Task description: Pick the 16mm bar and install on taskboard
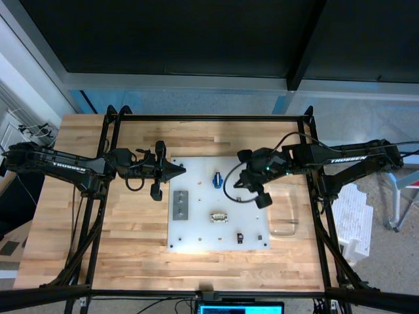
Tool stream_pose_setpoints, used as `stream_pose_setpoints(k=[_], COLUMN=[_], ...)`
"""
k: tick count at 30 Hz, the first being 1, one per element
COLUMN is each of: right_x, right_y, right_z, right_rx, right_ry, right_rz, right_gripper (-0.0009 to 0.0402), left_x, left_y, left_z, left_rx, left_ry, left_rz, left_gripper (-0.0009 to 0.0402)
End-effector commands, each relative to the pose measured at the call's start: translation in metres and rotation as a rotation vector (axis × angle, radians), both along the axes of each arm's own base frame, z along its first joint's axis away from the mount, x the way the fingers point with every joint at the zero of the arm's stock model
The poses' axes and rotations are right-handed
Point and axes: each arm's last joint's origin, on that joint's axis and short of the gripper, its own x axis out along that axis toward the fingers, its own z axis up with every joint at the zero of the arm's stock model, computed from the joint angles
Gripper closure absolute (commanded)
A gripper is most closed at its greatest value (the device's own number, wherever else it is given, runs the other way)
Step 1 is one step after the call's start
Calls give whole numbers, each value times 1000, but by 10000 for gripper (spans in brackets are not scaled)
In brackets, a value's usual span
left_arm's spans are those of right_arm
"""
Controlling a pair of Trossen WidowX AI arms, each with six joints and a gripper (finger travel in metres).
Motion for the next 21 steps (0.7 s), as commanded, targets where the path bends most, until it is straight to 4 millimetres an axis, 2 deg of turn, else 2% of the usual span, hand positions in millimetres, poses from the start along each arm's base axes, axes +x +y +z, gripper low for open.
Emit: stream_pose_setpoints(k=[1, 13, 21], right_x=[4, 15, 18], right_y=[-5, -14, -14], right_z=[2, 4, -9], right_rx=[31, 176, 274], right_ry=[-53, -269, -422], right_rz=[-46, -166, -212], right_gripper=[393, 394, 393], left_x=[0, 0, 0], left_y=[0, 0, 0], left_z=[0, 0, 0], left_rx=[0, 0, 0], left_ry=[0, 0, 0], left_rz=[0, 0, 0], left_gripper=[393, 393, 393])
